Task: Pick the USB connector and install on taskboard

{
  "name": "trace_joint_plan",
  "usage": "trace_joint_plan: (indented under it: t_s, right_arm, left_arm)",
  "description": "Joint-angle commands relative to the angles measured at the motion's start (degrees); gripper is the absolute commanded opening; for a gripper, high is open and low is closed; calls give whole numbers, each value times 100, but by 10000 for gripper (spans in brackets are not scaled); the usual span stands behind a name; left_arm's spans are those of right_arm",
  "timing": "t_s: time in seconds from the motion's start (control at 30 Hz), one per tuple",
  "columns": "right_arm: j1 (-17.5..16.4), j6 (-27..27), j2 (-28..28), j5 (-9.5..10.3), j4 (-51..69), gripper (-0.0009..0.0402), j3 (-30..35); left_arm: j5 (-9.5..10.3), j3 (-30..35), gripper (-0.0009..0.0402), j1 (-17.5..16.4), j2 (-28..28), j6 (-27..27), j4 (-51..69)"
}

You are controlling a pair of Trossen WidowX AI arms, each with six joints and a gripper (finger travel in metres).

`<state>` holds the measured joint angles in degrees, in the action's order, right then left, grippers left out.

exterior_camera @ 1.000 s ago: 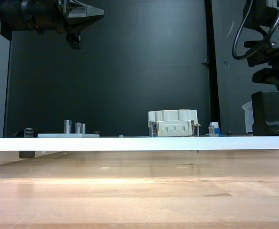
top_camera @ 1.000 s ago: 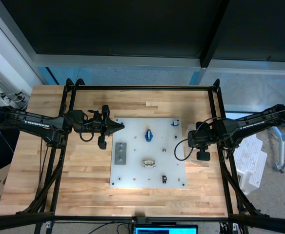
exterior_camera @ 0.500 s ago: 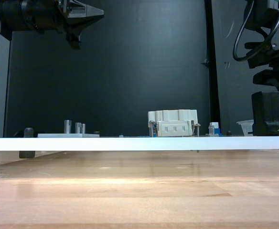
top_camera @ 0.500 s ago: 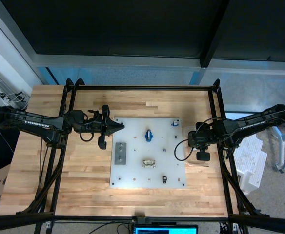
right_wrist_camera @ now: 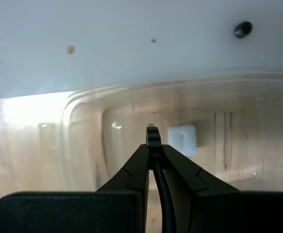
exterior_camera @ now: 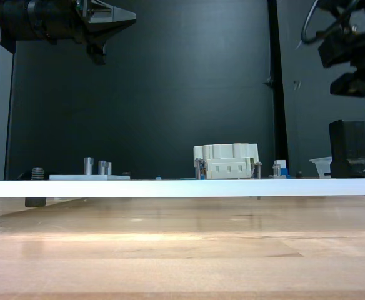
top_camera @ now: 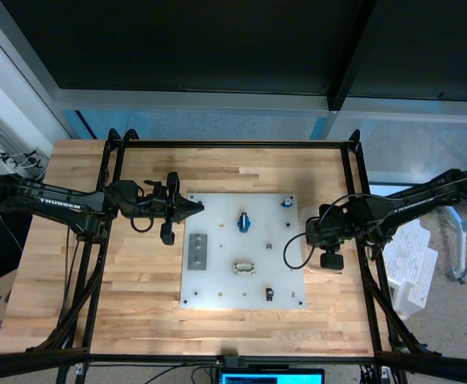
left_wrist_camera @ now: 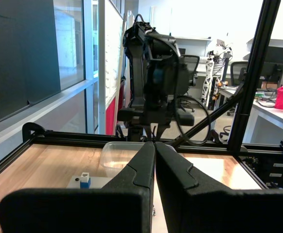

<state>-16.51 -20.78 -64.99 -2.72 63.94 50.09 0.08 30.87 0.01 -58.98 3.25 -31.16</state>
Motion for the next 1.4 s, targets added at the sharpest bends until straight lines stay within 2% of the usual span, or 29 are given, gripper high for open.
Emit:
trace_joint_plan:
  t_s: [0.03,0.37,0.87,1.4]
  right_arm:
    - [-177,0,-205,-15,210,0,343]
    - [-647,-573,-1333,-24,297,0,1419]
    - [-1093,-940,-2916,-76,756,0,3191]
    - [-1204,-1036,-4199,-22,968,0,4623]
  left_arm:
    - [-2,0,0,0,0,-2,-2]
    - [-2,2,0,0,0,-2,-2]
    - [-2,0,0,0,0,-2,-2]
    - [-2,0,0,-2,0,-2,-2]
